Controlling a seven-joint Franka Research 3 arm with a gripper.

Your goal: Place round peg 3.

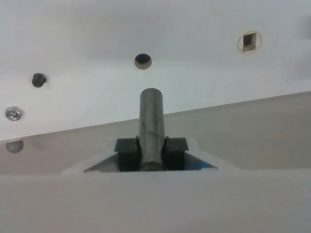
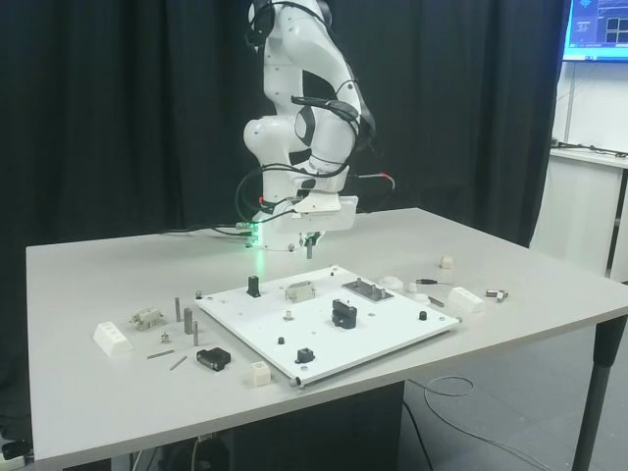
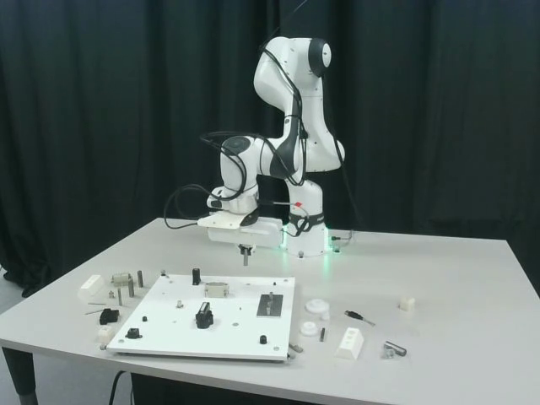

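Observation:
My gripper (image 1: 151, 151) is shut on a grey round peg (image 1: 151, 124) that stands upright between the black fingers (image 1: 126, 151). In the first room view the gripper (image 2: 308, 238) hangs above the far edge of the white board (image 2: 383, 334), with the peg (image 2: 310, 249) pointing down and clear of the board. In the second room view the gripper (image 3: 245, 250) holds the peg (image 3: 245, 258) over the board (image 3: 236, 325). In the wrist view a round hole (image 1: 143, 61) in the board lies just beyond the peg's tip.
The board carries black blocks (image 2: 342, 314), a grey slotted plate (image 2: 366, 288) and a square hole (image 1: 250, 42). Loose grey pegs (image 2: 186, 319) and white blocks (image 2: 112, 338) lie at one side of the board, more small parts (image 2: 464, 299) at the other.

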